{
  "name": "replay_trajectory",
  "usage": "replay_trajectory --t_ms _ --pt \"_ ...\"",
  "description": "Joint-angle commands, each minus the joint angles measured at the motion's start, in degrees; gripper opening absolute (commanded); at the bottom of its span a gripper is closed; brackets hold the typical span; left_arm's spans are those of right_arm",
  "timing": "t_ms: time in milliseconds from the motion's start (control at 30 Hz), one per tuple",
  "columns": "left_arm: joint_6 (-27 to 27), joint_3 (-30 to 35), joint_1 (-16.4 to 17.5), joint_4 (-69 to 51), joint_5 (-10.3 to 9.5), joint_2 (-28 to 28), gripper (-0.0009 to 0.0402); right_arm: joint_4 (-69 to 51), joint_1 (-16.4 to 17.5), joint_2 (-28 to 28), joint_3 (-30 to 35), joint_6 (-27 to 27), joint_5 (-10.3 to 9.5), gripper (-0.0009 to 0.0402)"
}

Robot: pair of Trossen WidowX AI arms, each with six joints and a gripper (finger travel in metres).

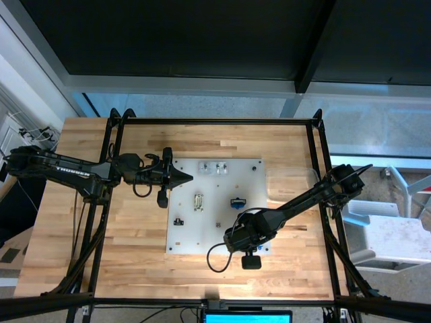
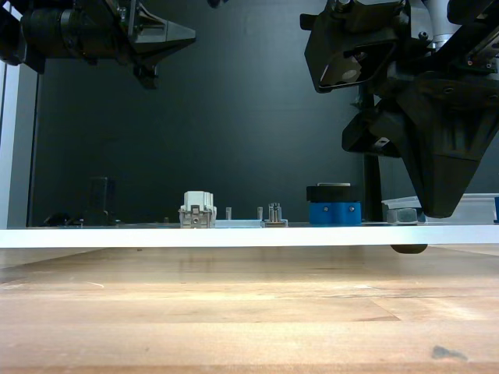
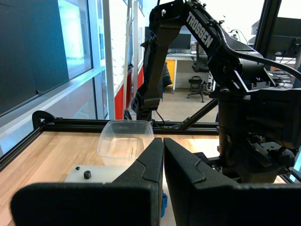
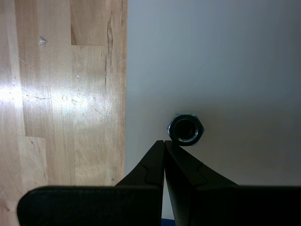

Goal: Unfasten the M12 fastener and place in the container

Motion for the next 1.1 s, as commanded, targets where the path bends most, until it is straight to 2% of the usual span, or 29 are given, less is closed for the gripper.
replay_trajectory --t_ms 33,67,133,167,200,233,400,467,700,767,800,1000,1100 --pt "0.0 0.0 0.0 0.0 0.02 0.0 0.0000 -0.2 0.0 0.0 0.0 -0.6 0.39 0.0000" --pt "0.0 0.0 0.0 0.0 0.02 0.0 0.0000 -0.7 0.0 -0.1 0.0 -0.5 2.27 0.0000" --pt "0.0 0.0 0.0 0.0 0.02 0.0 0.0000 -2.9 0.0 -0.5 0.2 1.8 11.45 0.0000" --pt "0.0 0.0 0.0 0.0 0.02 0.0 0.0000 -4.3 0.0 -0.7 0.5 2.5 14.51 0.0000" --pt "0.0 0.0 0.0 0.0 0.02 0.0 0.0000 -5.2 0.0 -0.9 0.8 2.5 15.91 0.0000" --pt "0.0 0.0 0.0 0.0 0.02 0.0 0.0000 -5.5 0.0 -1.0 1.0 2.4 15.91 0.0000" --pt "0.0 0.0 0.0 0.0 0.04 0.0 0.0000 -5.6 0.1 -1.4 1.2 2.5 14.60 0.0000" --pt "0.0 0.0 0.0 0.0 0.02 0.0 0.0000 -5.6 0.0 -1.7 1.2 2.4 12.35 0.0000" --pt "0.0 0.0 0.0 0.1 0.02 0.0 0.0000 -5.6 0.4 -2.1 3.7 2.5 1.36 0.0000" --pt "0.0 0.0 0.0 0.0 0.04 0.0 0.0000 -5.5 0.4 -1.9 4.3 2.5 -0.83 0.0000" --pt "0.0 0.0 0.0 0.0 0.02 0.0 0.0000 -5.4 0.4 -1.9 4.3 2.5 -1.38 0.0000" --pt "0.0 0.0 0.0 0.0 0.02 0.0 0.0000 -4.4 0.4 0.5 4.2 2.4 -1.49 0.0000" --pt "0.0 0.0 0.0 0.0 0.02 0.0 0.0000 -3.2 0.4 1.8 4.2 2.1 -2.86 0.0000"
